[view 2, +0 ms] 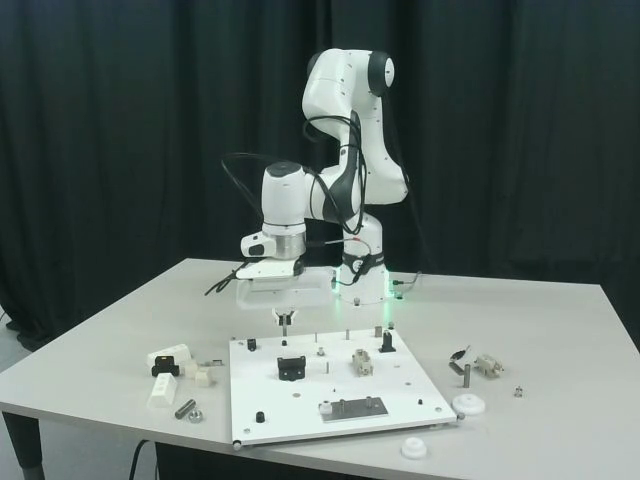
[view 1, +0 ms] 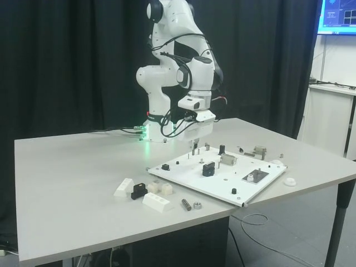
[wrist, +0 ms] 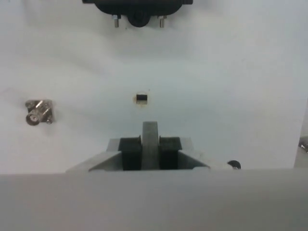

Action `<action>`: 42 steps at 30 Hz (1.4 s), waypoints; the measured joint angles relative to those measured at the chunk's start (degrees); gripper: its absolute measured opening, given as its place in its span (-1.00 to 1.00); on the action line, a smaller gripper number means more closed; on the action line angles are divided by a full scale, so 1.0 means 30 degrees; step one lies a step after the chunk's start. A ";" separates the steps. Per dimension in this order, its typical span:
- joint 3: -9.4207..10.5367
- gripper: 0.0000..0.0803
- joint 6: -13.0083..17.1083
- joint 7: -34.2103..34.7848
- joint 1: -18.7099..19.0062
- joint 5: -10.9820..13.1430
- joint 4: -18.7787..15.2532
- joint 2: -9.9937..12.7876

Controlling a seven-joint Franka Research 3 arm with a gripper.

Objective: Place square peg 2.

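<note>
The square peg [wrist: 149, 144], a slim grey bar, stands upright between the black pads [wrist: 130, 153] of the jaws [wrist: 149, 155], which are clamped on it. It hangs above the white board [view 1: 183, 179], over that board's far left part as seen from the second room view, its lower end apart from the surface. In the wrist view a small square hole [wrist: 141, 98] lies in the board just beyond the peg's tip, with a metal connector [wrist: 39, 112] off to one side and a black fixture [wrist: 138, 10] farther on. The white arm [view 2: 345, 150] bends down from its base on the grey counter [view 2: 540, 330]. Loose white blocks [view 1: 156, 200] lie on the counter beside the board.
</note>
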 joint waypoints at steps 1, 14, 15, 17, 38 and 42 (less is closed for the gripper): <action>0.0000 -0.82 0.0000 0.0001 0.0000 0.0000 0.0021 0.0001; 0.0002 -0.82 0.0011 0.0003 0.0000 0.0000 0.0242 0.0004; 0.0004 -0.82 0.0014 0.0002 0.0000 0.0000 0.0259 0.0004; 0.0012 -0.82 0.0017 0.0003 0.0000 0.0000 0.0299 0.0004; 0.1595 -0.82 -0.0244 0.2192 0.0797 0.0088 0.0706 -0.0063; 0.2184 -0.82 -0.0563 0.3173 0.1175 0.0088 0.0708 -0.0208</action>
